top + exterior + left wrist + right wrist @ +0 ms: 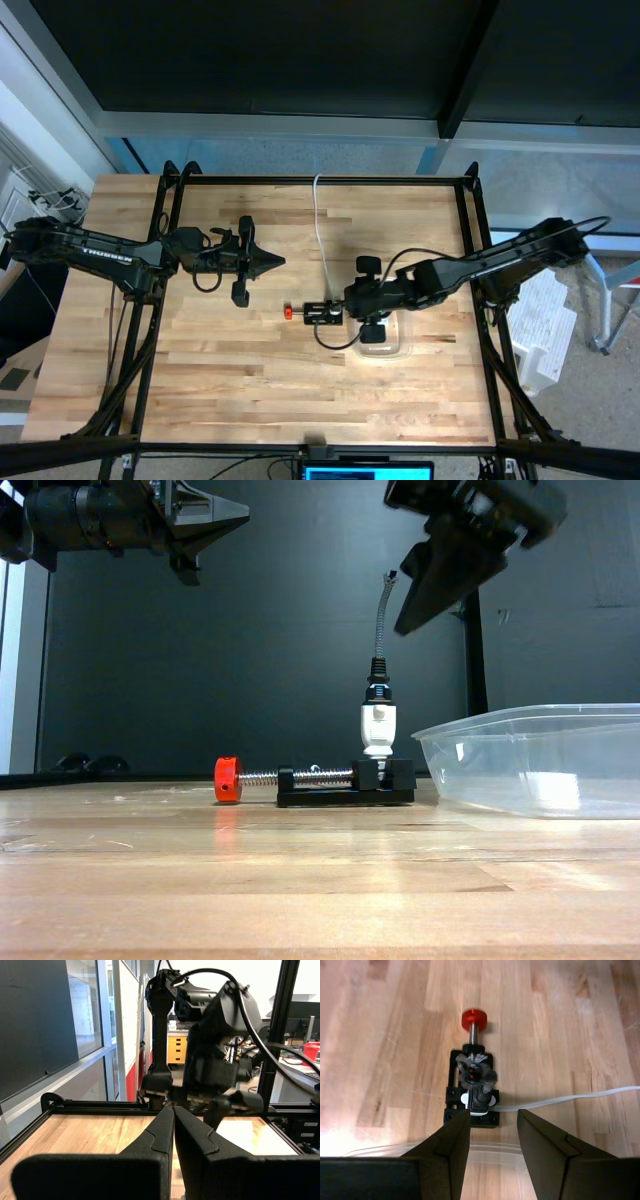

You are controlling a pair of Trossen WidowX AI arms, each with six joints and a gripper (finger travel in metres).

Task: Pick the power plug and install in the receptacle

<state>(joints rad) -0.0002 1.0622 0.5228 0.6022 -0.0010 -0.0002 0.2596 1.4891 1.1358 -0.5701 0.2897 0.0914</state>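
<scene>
Because the power plug [378,725] is already standing upright in the receptacle [345,782], at the end opposite the red-orange knob [227,779], the right gripper [493,1112] is being held directly above it. Its fingers [451,1140] are spread apart with nothing between them, so the install is being judged as done or nearly so. Seen from above, the receptacle is lying near the middle of the tabletop [200,370], with its knob pointing to 9 o'clock and its thin white cable [320,225] being led off toward 12 o'clock, clear of both arms. A clear tray [408,345] is sitting at 4 o'clock of the fixture. The left gripper [272,262] is being held aloft at 10 o'clock, with its fingers pressed together on nothing. It is well apart from the work, presumably so that the right arm is not being crowded.
</scene>
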